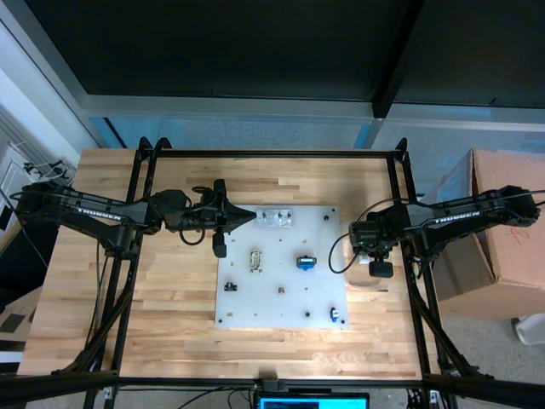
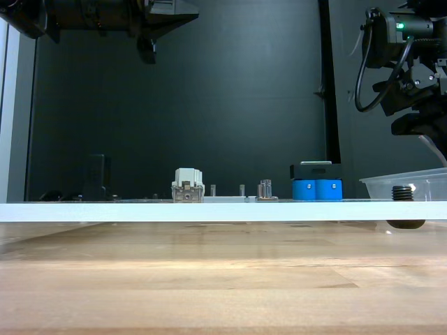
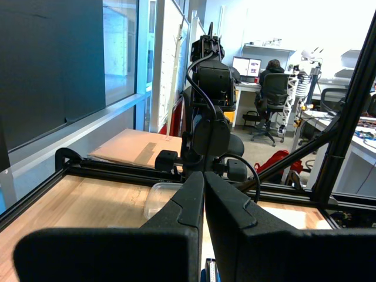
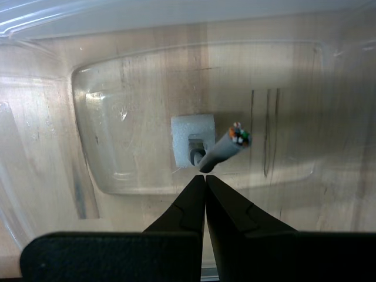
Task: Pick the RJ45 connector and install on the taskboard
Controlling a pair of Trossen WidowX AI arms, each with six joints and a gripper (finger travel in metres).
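L gripper closed, horiz, high | R gripper closed, pointing down

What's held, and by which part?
Nothing. Left gripper, shut, hangs above the white board's left edge; right gripper, shut, hovers over the clear plastic tray where the white, grey-cabled RJ45 connector lies free.

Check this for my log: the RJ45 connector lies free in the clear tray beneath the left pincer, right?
Not the left. The right wrist view shows the RJ45 connector lying free in the clear tray beneath the shut right pincer. The left pincer, also shut, hangs high over the left side of the taskboard.
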